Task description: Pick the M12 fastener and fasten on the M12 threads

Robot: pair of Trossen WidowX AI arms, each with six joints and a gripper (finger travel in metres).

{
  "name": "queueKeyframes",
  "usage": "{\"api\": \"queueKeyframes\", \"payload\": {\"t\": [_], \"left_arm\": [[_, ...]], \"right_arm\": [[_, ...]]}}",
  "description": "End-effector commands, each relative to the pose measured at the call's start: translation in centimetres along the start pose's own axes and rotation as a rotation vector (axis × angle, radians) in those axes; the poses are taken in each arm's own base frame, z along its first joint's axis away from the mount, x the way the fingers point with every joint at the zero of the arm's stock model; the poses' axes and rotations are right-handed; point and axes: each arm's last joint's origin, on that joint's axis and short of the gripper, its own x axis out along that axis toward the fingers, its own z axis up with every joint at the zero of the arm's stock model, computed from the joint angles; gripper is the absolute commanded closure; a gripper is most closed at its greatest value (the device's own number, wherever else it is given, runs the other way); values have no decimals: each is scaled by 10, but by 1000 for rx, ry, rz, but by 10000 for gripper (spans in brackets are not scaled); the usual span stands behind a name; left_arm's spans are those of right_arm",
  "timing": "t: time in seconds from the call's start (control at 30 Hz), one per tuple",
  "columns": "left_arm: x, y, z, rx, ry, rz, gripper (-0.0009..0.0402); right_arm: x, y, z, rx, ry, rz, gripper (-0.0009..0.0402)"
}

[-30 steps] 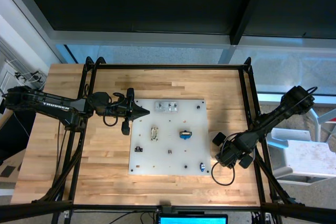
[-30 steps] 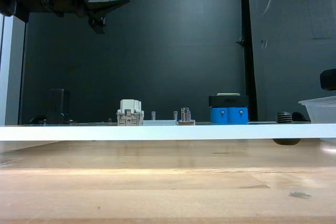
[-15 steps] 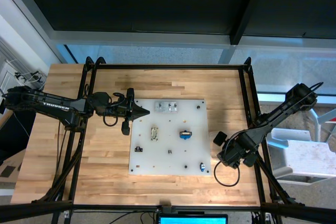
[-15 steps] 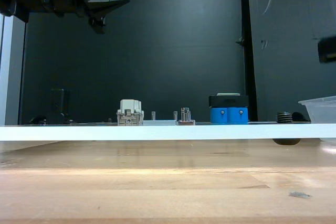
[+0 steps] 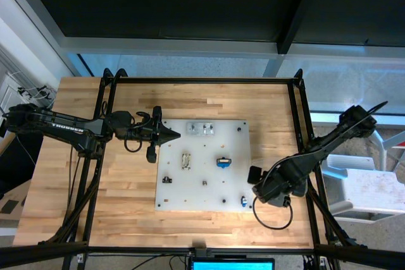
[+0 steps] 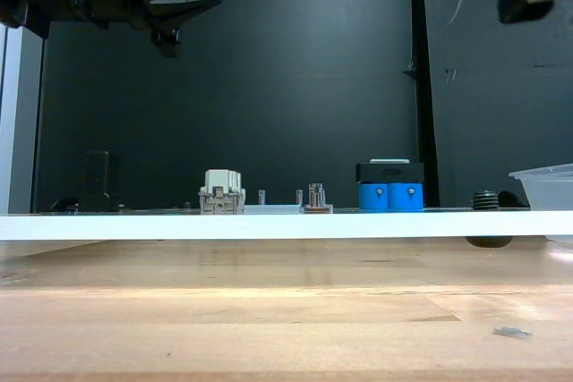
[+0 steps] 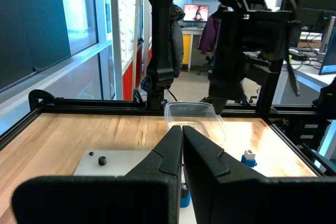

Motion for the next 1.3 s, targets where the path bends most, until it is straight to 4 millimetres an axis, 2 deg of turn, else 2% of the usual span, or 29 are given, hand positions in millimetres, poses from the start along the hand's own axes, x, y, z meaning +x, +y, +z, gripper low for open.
{"api": "queueKeyframes", "payload": {"t": [0.03, 0.4, 0.73, 1.2, 1.3], "left_arm": [[0, 0, 0, 0, 0, 0, 393], [0, 0, 0, 0, -1, 0, 393], [0, 0, 0, 0, -1, 0, 393], [0, 0, 0, 0, 0, 0, 393], [0, 0, 0, 0, -1, 0, 393]], "right_arm": [[-1, -12, 10, -30, 7, -15, 380], [3, -57, 42, -100, 10, -32, 380], [17, -101, 65, -102, 2, -42, 380], [47, -122, 74, -130, 10, -36, 380], [47, -124, 75, -129, 1, -49, 380]]}}
